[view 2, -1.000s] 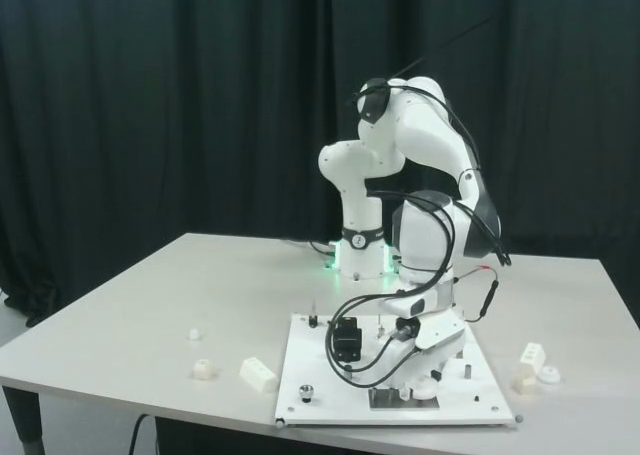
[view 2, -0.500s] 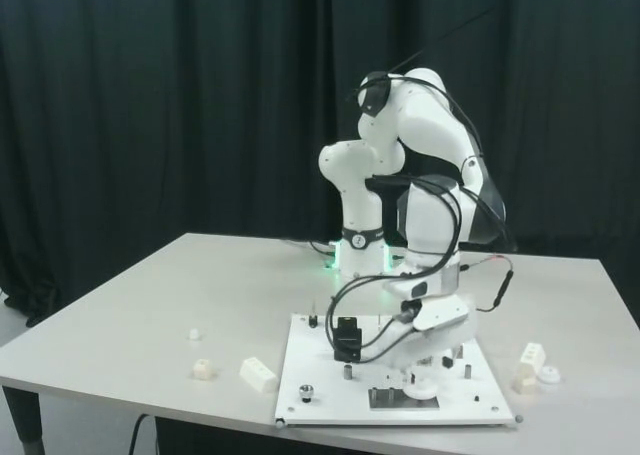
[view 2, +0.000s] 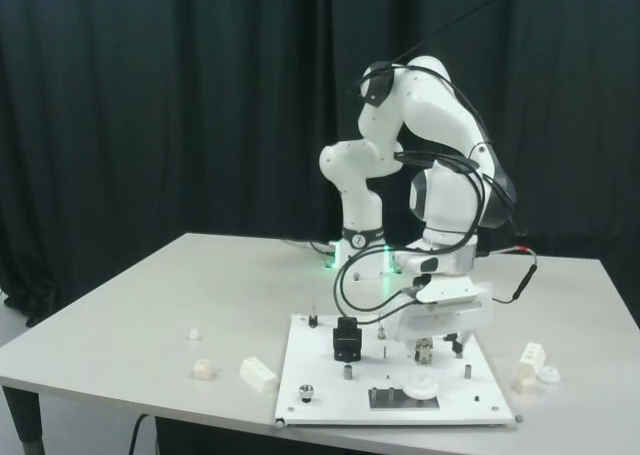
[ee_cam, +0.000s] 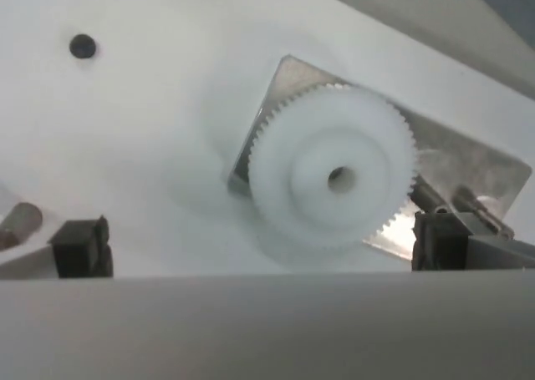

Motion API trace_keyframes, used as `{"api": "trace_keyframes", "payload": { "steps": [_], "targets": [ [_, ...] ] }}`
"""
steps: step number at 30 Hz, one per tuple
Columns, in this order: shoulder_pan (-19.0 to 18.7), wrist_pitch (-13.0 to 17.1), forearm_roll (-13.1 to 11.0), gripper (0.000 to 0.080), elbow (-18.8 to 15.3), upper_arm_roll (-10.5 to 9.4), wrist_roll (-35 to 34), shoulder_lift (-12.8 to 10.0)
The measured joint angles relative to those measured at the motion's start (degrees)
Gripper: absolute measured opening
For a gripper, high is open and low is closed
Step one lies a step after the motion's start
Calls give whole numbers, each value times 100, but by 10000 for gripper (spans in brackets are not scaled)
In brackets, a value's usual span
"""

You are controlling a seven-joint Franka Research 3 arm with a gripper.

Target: Insert large gear.

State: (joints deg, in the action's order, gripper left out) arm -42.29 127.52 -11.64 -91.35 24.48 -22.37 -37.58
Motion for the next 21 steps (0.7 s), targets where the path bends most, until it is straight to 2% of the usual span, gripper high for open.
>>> {"api": "trace_keyframes", "payload": {
  "steps": [6, 21],
  "targets": [
    [-32, -4, 107, 800, -30, 3, -240, 5],
    [2, 90, 79, 800, -61, 1, -402, -89]
  ]
}}
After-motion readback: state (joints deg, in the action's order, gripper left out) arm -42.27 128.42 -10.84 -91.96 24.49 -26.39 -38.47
